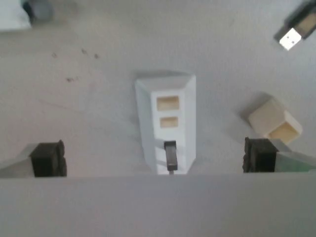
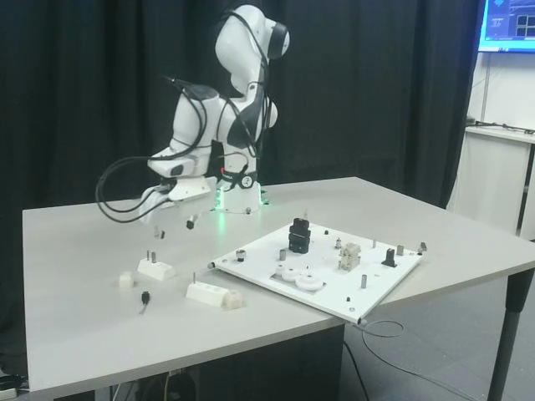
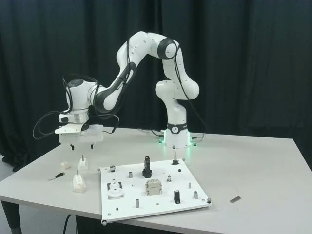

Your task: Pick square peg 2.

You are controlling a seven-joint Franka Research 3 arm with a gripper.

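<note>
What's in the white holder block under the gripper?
The white holder has one dark peg standing in its near slot; two other slots look empty. How deep the peg sits is hidden. The gripper hovers open above.

Open air above white holder, small block near one side

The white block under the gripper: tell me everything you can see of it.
The white block looks like moulded plastic, long with chamfered corners at one end. Its top has two empty square holes in a row and a third holding a dark upright peg. It sits flat on the grey table, apart from a smaller pale block beside it. The gripper hangs open above, fingers either side, not touching it.
</note>
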